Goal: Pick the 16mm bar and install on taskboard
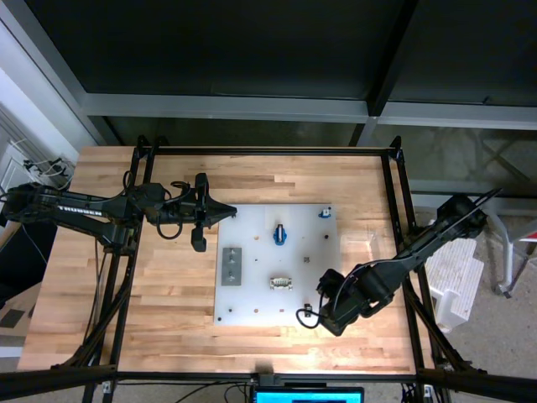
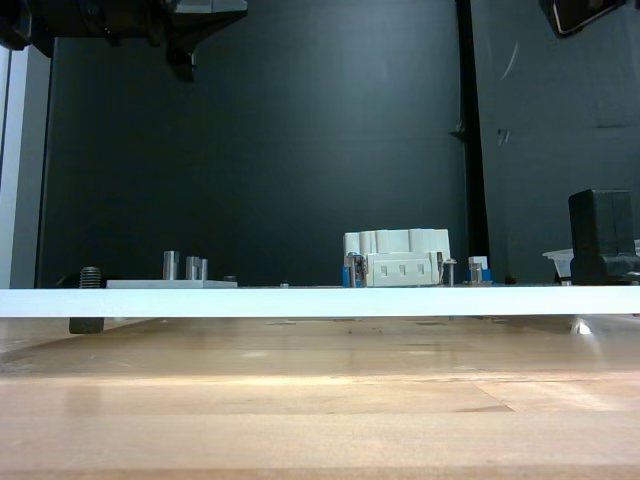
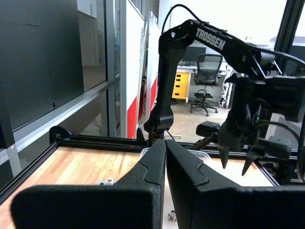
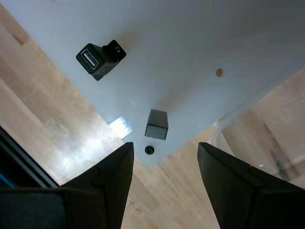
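Observation:
Three short metal bars (image 2: 186, 267) stand upright in the grey holder block (image 1: 231, 267) on the white taskboard (image 1: 252, 302); I cannot tell which is the 16mm bar. My left gripper (image 1: 225, 214) hovers over the board's left edge, well above it, shut with nothing between its fingers (image 3: 186, 167). My right gripper (image 1: 329, 309) hangs over the board's near right corner, open and holding nothing (image 4: 164, 157). Below it lie a small grey block (image 4: 156, 124) and a black connector (image 4: 100, 59).
A blue part (image 1: 279, 235) and a white multi-pin connector (image 1: 281, 284) stand mid-board, with a small blue piece (image 1: 324, 213) at the far right corner. A black frame (image 1: 394, 193) runs along the table's edges. The right arm (image 3: 209, 40) faces my left gripper.

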Controlling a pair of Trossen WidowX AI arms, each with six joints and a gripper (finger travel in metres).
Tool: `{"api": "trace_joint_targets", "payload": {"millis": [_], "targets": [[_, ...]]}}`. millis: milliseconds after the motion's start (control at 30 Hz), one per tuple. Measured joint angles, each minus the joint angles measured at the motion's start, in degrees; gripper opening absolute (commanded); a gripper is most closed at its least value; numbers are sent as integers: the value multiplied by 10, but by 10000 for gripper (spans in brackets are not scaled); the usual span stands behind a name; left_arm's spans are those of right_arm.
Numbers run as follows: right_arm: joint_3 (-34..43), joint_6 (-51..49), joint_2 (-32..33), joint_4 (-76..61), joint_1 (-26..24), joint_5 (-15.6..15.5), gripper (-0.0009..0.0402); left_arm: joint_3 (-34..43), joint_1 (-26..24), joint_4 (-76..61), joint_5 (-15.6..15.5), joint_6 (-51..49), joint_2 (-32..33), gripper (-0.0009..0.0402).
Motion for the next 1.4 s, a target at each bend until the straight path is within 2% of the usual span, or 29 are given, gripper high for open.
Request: {"api": "trace_joint_targets", "payload": {"millis": [633,1400], "targets": [[0,13,61,25,-1,-2,185,0,0,-1,0,0,0,0],[-15,41,63,39,-1,4,180,0,0,-1,0,0,0,0]]}}
